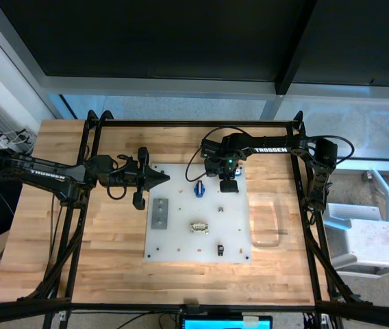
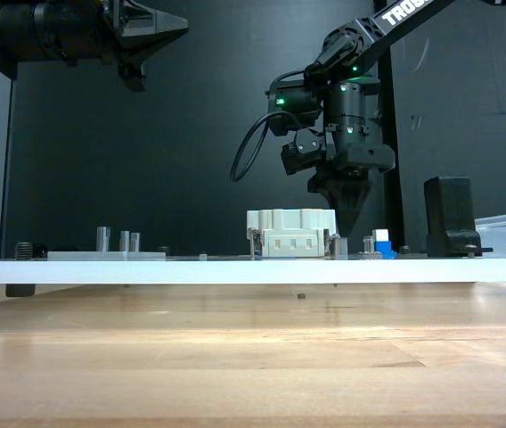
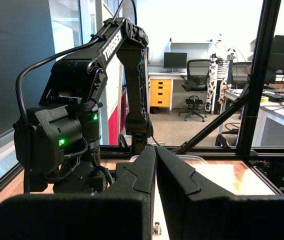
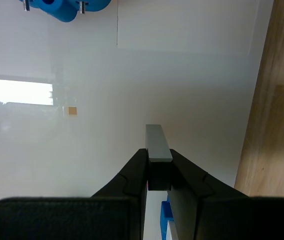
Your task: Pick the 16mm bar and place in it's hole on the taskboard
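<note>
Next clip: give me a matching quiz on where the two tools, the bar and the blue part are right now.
1 left tool
2 right tool
3 bar
4 blue part

A grey, gripped by a tool
B shut on nothing, high by the board's left edge
C pointing down over the board
D sitting on the board

Pairs: 1-B, 2-C, 3-A, 4-D

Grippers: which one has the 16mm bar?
The right gripper, shut on the 16mm bar over the taskboard; the left gripper is shut, empty, high at its left edge.
</note>
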`<state>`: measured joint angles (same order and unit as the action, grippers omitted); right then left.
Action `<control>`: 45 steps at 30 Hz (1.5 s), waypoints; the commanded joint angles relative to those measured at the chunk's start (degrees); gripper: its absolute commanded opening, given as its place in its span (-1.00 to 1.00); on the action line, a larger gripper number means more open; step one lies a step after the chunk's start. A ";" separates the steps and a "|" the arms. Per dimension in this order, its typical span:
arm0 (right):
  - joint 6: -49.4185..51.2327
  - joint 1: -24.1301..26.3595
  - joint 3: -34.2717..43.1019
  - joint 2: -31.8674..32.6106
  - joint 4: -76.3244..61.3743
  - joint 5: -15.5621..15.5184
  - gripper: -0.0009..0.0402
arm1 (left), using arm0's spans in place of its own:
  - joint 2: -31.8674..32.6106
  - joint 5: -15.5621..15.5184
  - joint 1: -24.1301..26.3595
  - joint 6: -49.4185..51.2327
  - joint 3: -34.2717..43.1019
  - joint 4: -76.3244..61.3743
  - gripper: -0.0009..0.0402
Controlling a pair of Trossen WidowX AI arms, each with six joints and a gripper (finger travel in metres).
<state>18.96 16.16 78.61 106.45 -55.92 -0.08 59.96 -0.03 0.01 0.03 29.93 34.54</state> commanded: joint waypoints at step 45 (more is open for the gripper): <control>13.27 -26.53 0.07 -12.72 -14.51 0.52 -0.96 | 0.02 0.02 0.00 -0.02 0.02 0.00 -0.96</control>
<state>30.68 -9.34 78.65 93.71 -70.15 0.43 59.96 -0.03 0.01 0.03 29.93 34.54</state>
